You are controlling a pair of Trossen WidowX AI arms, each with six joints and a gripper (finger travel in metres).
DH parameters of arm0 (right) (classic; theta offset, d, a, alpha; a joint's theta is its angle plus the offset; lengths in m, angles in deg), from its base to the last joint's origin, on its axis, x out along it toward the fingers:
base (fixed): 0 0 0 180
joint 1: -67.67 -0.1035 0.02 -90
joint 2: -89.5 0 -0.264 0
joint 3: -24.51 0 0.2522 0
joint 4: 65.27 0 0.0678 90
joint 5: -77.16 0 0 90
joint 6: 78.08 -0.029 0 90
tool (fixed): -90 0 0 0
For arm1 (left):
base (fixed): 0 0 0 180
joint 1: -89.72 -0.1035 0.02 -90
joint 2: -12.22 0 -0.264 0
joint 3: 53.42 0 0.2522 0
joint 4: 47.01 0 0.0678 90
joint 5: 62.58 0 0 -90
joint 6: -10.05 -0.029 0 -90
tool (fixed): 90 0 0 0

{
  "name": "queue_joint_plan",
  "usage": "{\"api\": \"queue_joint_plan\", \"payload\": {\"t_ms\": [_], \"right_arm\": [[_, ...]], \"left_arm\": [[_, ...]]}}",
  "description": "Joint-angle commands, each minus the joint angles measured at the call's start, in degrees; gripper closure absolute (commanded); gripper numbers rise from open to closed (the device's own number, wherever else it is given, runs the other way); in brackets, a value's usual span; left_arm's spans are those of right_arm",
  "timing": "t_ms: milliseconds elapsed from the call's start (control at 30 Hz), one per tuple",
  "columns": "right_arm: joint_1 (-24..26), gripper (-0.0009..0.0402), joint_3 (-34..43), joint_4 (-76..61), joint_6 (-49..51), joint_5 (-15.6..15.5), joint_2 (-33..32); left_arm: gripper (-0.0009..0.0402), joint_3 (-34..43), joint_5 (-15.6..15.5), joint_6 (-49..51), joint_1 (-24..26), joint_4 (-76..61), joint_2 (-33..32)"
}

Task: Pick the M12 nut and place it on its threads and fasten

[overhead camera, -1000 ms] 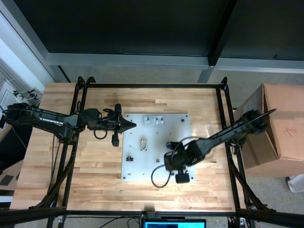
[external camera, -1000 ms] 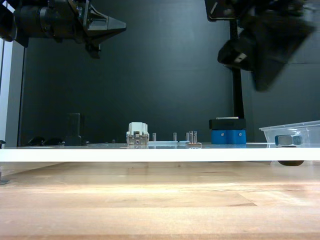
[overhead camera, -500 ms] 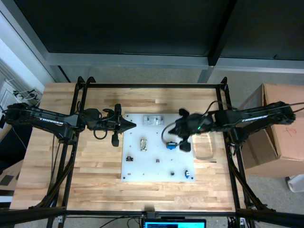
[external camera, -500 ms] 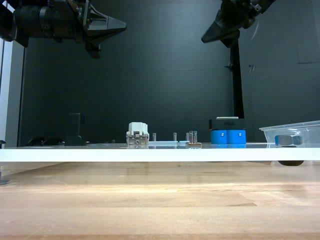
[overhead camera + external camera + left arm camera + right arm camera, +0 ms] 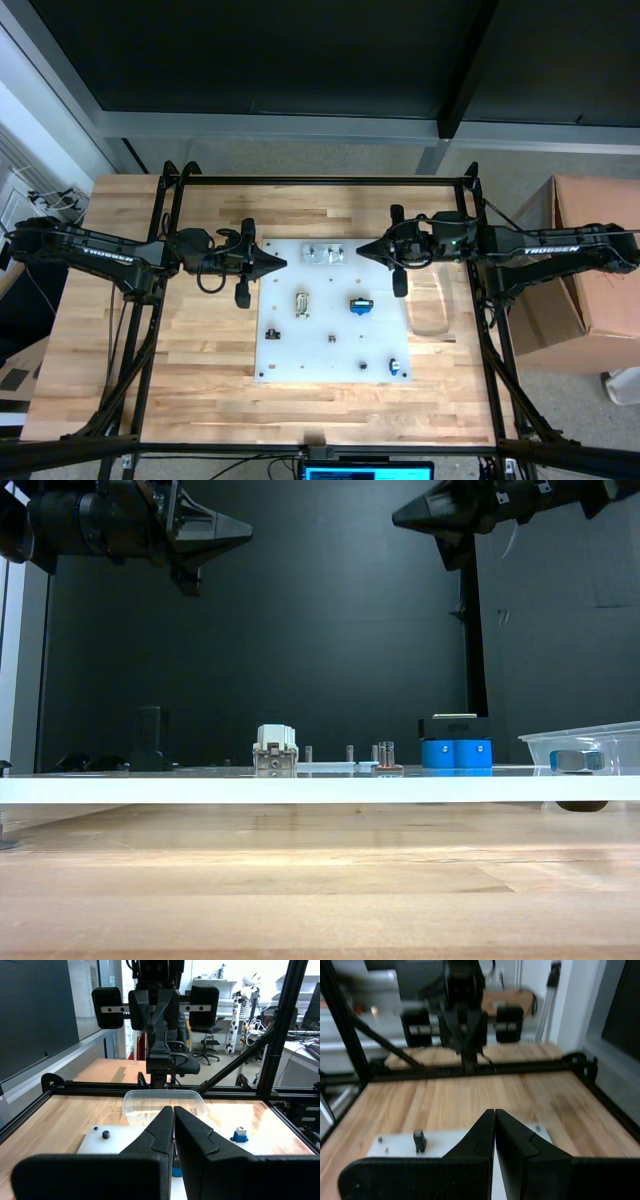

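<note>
The silver M12 nut (image 5: 577, 761) sits low on its stud at the white board's (image 5: 300, 345) near right edge, with no ribs showing under it. From above it is a small dark spot (image 5: 367, 367) on the board, outside the clear tray (image 5: 430, 335). My right gripper (image 5: 360, 250) hovers high over the board's far right part, shut and holding nothing; its fingertips (image 5: 489, 1116) meet. My left gripper (image 5: 283, 263) hangs high at the board's far left edge, also shut and holding nothing (image 5: 173, 1110).
The clear tray (image 5: 580, 737) stands just right of the board and holds nothing in the high view. A blue block (image 5: 361, 305) and a white connector (image 5: 302, 303) stand mid-board. A cardboard box (image 5: 590, 270) sits beyond the table's right edge.
My right gripper rose from above the stud and swung back to the far right of the board. The nut stayed in place. The left arm has not moved.
</note>
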Motion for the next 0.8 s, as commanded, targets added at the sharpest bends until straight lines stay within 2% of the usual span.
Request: {"api": "queue_joint_plan", "payload": {"t_ms": [33,433,633,800], "right_arm": [[-0.5,0.0394,-2.5,5.4,-0.4,0.1,0.0],[-0.9,0.0393,-9.7,17.9,-1.5,0.0,0.0],[-0.9,0.0394,-11.3,19.1,-1.5,-1.4,-0.1],[-0.9,0.0394,-11.7,19.8,-1.6,-1.3,-0.1]], "left_arm": [[0.0393,0.0,0.0,0.0,0.0,0.0,0.0],[0.0393,0.0,0.0,0.0,0.0,0.0,0.0],[0.0393,0.0,0.0,0.0,0.0,0.0,0.0],[0.0393,0.0,0.0,0.0,0.0,0.0,0.0]]}}
